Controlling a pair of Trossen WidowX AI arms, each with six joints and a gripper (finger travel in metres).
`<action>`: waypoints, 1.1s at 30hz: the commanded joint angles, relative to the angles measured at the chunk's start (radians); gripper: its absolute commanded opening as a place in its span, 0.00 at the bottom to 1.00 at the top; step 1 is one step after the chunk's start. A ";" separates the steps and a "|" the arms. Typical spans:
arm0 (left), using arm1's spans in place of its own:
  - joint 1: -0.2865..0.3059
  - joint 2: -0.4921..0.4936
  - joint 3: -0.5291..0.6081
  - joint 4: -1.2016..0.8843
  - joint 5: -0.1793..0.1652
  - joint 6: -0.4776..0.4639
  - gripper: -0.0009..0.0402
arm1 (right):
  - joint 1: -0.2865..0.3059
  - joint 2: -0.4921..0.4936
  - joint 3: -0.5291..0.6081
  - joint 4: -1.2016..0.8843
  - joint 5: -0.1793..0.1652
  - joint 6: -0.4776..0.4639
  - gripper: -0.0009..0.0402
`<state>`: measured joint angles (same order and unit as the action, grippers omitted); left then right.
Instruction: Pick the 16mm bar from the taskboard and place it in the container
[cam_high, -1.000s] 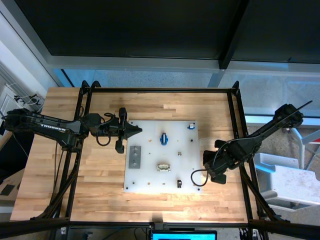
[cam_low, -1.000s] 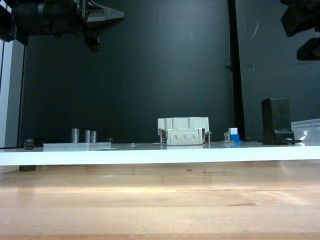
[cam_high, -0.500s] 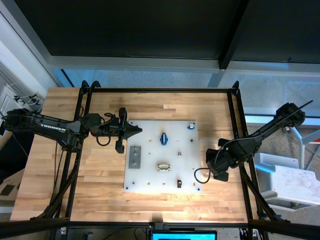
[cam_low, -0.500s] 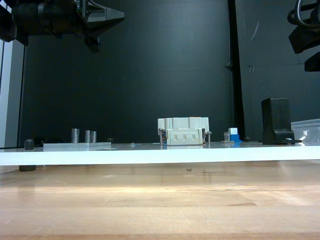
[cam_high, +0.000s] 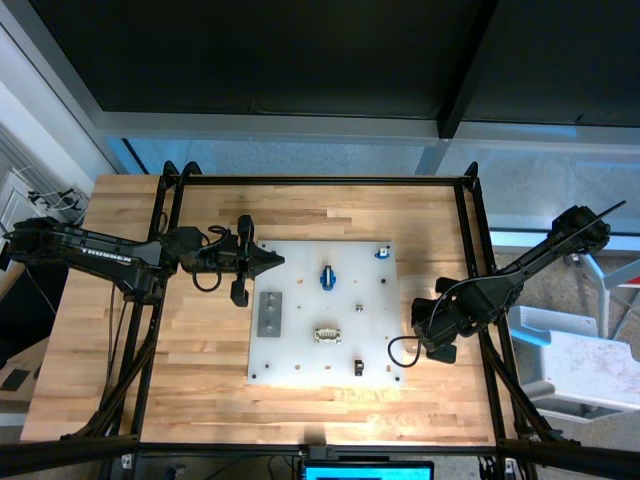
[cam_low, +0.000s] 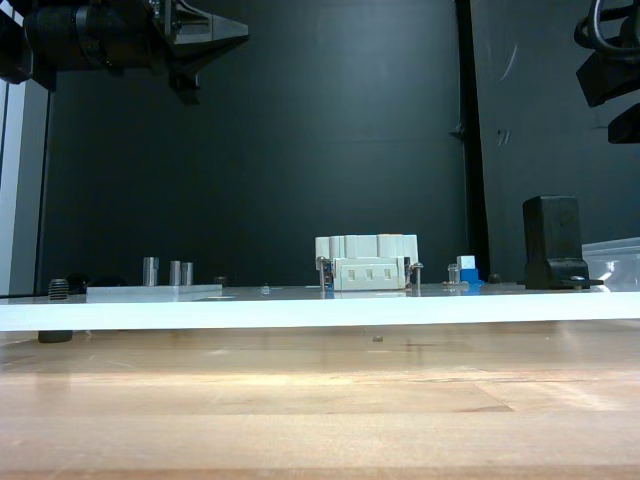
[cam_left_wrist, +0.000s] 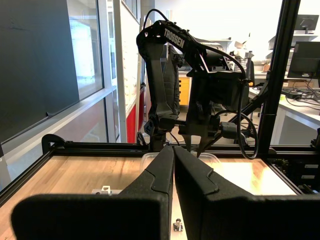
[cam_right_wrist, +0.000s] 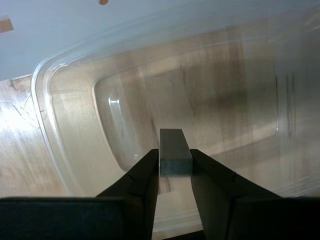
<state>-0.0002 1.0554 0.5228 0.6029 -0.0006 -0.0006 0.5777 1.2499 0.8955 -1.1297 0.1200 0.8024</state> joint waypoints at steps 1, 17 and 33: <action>0.000 0.000 0.000 0.000 0.000 0.000 0.02 | 0.000 0.001 0.001 0.016 0.003 0.000 0.30; 0.000 0.000 0.000 0.000 0.000 0.000 0.02 | 0.000 0.001 0.001 0.050 0.019 0.002 0.42; 0.000 0.000 0.000 0.000 0.000 0.000 0.02 | 0.000 0.001 0.001 0.054 0.018 0.001 0.41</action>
<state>-0.0002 1.0554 0.5228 0.6029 -0.0002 -0.0006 0.5781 1.2510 0.8955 -1.0771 0.1387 0.8028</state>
